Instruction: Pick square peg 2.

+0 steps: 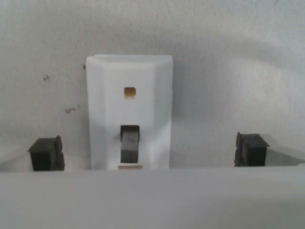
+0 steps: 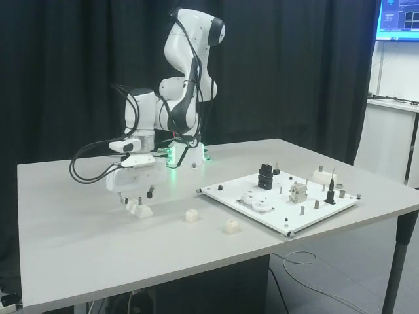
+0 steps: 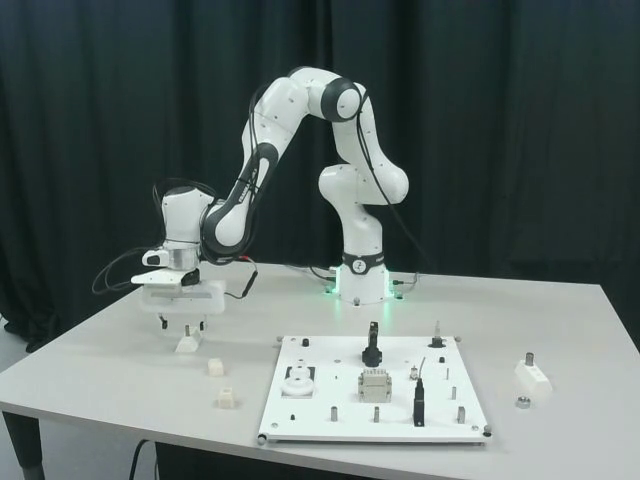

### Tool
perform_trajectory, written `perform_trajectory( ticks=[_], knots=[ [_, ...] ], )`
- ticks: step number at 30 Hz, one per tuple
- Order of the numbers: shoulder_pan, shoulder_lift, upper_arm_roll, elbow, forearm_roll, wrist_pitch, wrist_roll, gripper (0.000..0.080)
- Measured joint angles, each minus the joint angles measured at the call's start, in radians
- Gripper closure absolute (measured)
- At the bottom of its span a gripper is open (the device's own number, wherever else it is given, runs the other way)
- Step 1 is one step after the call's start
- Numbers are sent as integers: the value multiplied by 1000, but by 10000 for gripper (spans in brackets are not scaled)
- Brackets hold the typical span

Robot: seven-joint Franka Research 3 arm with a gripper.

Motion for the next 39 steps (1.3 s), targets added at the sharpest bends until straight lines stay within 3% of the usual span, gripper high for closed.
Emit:
perform_trajectory(
  ticks=[13,14,19,20,25,26,31,32,39],
  knots=[
    [-1,7,0,-3,1,2,0,3],
    [-1,7,0,-3,2,1,0,284],
    [-1,7,1,-5,20,-3,0,284],
    [-1,7,2,-5,27,-4,0,473],
    [1,7,3,-7,48,-9,0,473],
    [1,7,3,-8,50,-10,0,656],
    [1,6,4,-8,53,-13,0,656],
    [1,5,3,-8,53,-15,0,729],
    [1,-10,-8,-8,53,-35,0,729]
  ],
)
